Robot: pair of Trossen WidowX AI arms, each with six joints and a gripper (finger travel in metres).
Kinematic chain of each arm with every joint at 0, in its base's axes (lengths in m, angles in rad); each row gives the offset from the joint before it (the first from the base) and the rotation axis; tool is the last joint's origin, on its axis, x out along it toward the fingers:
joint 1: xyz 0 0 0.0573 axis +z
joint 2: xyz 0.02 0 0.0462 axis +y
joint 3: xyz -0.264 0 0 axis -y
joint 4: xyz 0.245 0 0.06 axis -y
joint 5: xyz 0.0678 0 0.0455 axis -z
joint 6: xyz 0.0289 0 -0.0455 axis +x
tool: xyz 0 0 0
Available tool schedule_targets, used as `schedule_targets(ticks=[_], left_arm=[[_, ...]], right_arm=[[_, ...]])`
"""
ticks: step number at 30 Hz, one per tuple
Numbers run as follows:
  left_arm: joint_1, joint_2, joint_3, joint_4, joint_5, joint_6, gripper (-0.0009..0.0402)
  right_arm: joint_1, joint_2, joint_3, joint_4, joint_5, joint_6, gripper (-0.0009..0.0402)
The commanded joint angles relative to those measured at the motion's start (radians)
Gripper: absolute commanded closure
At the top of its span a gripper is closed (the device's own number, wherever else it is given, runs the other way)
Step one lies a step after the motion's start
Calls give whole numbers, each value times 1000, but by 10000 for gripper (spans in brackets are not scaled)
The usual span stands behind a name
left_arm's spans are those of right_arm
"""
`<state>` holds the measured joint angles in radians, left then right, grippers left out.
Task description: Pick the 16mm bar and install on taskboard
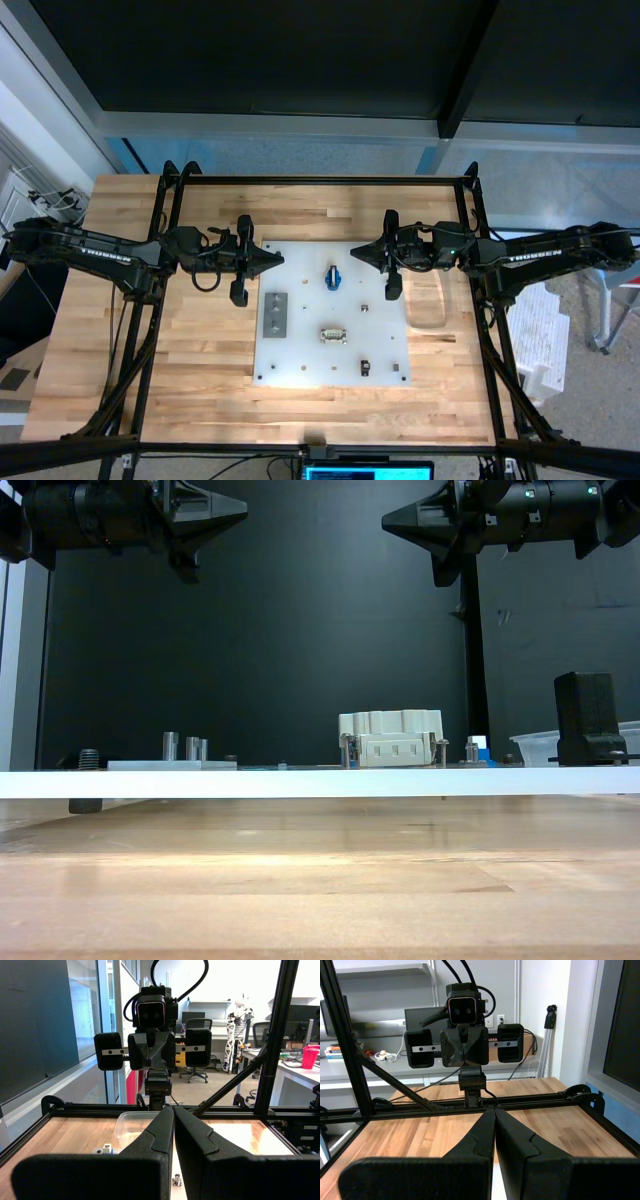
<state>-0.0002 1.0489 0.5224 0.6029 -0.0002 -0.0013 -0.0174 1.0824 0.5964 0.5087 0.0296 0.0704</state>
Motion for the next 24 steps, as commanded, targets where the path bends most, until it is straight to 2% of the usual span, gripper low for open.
schedule_targets(ticks=[1, 24], left_arm=[[0, 0, 0, 0, 0, 0, 393], [0, 0, 0, 0, 0, 0, 393]], right_arm=[[0, 1, 1, 1, -6, 8, 393], [8, 0, 12, 3, -7, 12, 393]])
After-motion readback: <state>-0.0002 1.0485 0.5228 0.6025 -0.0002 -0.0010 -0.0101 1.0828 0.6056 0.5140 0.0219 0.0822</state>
